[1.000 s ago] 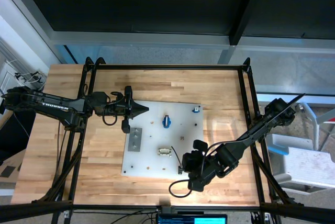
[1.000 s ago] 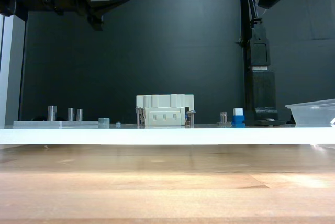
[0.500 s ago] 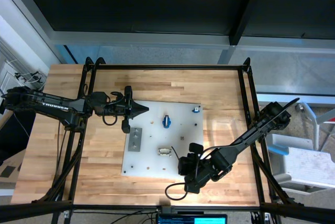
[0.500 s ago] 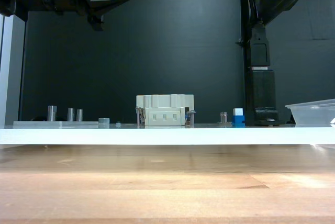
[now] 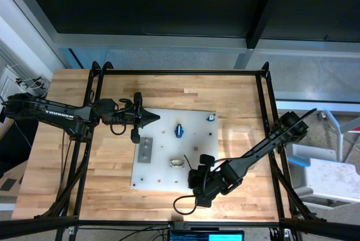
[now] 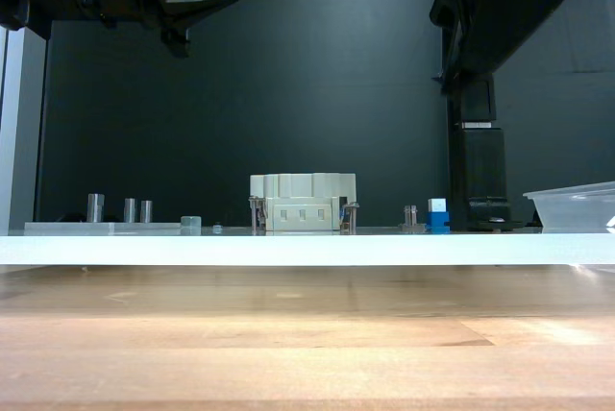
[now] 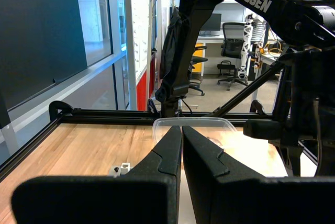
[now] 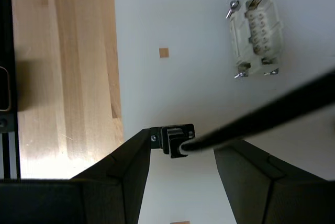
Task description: Remove the USB connector from the USB hub and place in the container
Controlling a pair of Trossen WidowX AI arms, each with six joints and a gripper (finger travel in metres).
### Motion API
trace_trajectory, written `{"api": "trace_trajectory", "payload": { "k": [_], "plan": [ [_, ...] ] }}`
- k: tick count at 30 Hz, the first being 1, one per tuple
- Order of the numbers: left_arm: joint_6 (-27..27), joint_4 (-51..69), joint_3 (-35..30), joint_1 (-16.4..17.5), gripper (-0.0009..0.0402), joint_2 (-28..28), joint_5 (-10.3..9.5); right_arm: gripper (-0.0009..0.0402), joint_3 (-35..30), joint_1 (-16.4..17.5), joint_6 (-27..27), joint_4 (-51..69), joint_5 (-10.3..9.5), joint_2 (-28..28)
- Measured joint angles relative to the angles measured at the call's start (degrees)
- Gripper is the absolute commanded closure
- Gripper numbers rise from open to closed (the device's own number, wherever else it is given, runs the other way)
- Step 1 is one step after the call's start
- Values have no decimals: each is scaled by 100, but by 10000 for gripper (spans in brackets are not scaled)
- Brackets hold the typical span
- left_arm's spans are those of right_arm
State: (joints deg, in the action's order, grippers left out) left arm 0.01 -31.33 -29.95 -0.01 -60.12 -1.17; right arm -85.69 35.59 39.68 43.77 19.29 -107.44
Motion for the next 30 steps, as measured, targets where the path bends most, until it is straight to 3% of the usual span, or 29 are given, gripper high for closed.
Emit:
{"api": "trace_trajectory", "payload": {
  "k": [9,17,23,30],
  "plan": [
    [0,0,2,0,392,0,2,246,9,-33,0,59,-7,-7],
    [0,0,0,0,392,0,0,319,9,-46,-63,70,-28,-7],
    [0,0,0,0,392,0,0,397,9,-46,-190,72,-68,-7],
    [0,0,0,0,392,2,0,392,9,-46,-275,76,-42,-2]
  ]
}}
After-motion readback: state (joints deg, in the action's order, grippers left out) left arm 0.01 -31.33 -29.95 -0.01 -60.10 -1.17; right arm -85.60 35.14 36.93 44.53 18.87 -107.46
